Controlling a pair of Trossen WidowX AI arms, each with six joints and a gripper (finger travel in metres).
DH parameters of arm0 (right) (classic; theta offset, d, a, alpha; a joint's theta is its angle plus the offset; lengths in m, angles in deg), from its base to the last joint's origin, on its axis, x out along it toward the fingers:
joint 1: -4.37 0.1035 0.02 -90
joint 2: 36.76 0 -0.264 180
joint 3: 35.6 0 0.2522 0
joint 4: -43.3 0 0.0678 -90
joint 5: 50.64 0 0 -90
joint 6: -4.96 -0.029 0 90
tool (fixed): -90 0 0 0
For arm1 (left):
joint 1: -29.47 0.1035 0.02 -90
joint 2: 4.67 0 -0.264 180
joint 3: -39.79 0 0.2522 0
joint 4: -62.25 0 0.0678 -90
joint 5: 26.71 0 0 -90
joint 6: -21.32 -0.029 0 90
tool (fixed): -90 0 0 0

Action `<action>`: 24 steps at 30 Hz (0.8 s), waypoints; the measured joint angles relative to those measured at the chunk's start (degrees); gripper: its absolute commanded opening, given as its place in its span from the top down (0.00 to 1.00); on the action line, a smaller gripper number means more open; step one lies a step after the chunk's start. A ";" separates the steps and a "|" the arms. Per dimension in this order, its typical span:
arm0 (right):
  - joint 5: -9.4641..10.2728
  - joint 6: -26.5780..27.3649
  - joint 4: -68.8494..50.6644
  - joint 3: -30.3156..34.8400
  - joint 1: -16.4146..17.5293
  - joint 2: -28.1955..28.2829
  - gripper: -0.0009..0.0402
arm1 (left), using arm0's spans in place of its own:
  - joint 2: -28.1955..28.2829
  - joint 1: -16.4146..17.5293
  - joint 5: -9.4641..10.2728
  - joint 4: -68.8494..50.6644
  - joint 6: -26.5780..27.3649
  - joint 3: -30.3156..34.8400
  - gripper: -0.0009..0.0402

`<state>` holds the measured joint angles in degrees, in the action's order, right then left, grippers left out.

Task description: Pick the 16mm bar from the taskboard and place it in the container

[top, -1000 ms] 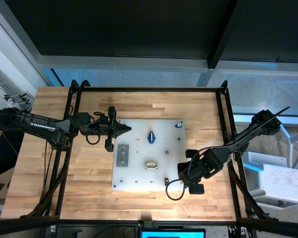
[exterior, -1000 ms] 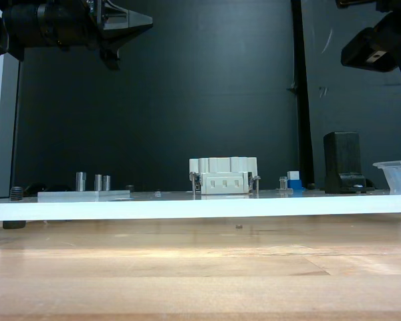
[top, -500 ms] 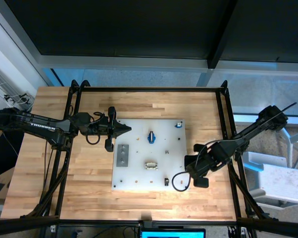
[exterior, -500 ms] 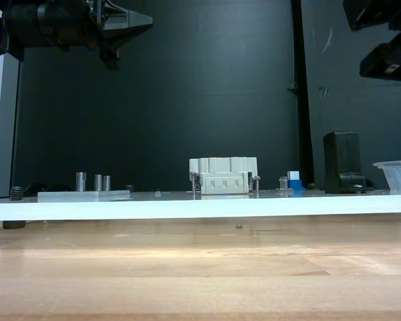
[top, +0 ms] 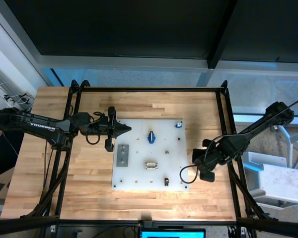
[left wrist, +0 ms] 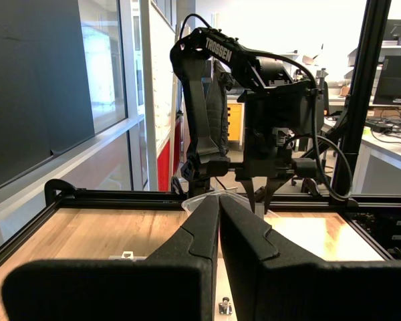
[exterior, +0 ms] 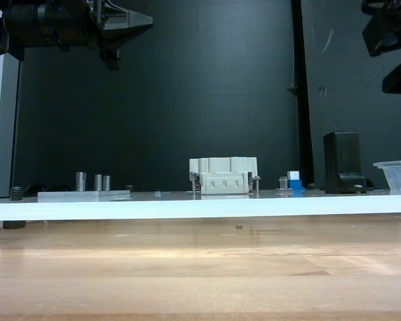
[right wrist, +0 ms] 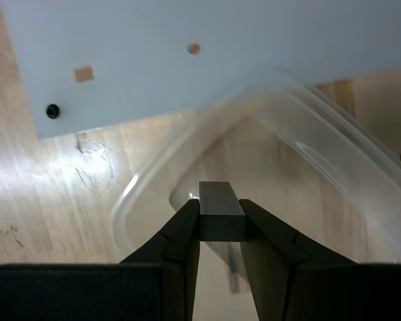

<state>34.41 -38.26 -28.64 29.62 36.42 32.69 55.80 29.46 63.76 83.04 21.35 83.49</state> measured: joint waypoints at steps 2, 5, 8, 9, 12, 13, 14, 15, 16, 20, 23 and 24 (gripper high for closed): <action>0.00 -0.46 -0.81 -0.50 -0.09 -1.01 0.92 | 0.00 0.00 0.00 -0.02 -0.02 0.00 0.98; 0.00 -1.49 -2.54 -1.03 -0.09 -2.05 0.92 | 0.00 0.00 0.00 0.00 -0.02 0.02 0.98; -0.02 -2.05 -4.00 -1.60 -0.13 -3.17 0.92 | 0.00 0.00 0.00 -0.02 0.00 0.00 0.98; 0.00 -2.60 -4.31 -1.97 -0.13 -3.61 0.92 | 0.00 0.00 0.00 -0.02 0.00 0.02 0.98; 0.02 -3.56 -4.68 -3.58 -0.33 -5.18 0.92 | 0.00 0.00 0.00 0.00 0.00 0.00 0.98; 0.00 -4.02 -4.63 -4.20 -0.35 -5.68 0.92 | 0.00 0.00 0.00 -0.02 0.00 0.00 0.98; 0.00 -4.42 -4.70 -4.70 -0.35 -6.10 0.92 | 0.00 0.00 0.00 -0.02 -0.02 0.02 0.98; 0.00 -4.57 -4.63 -5.22 -0.39 -6.38 0.92 | 0.00 0.00 0.00 -0.02 0.00 0.02 0.98; 0.00 -4.81 -4.61 -5.62 -0.44 -6.51 0.92 | 0.00 0.00 0.00 -0.02 0.00 0.02 0.98; -0.02 -6.03 -4.02 -7.37 -0.48 -6.84 0.92 | 0.00 0.00 -0.02 -0.02 -0.02 0.02 0.98; 0.00 -6.03 -3.21 -8.41 -0.50 -6.84 0.92 | 0.00 0.00 0.00 -0.02 0.00 0.00 0.98; 0.00 -6.05 -3.04 -8.57 -0.50 -6.84 0.92 | 0.00 0.00 -0.02 0.00 0.00 0.02 0.98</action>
<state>34.41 -44.32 -31.68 21.05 35.92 25.85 55.80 29.46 63.74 83.04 21.35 83.51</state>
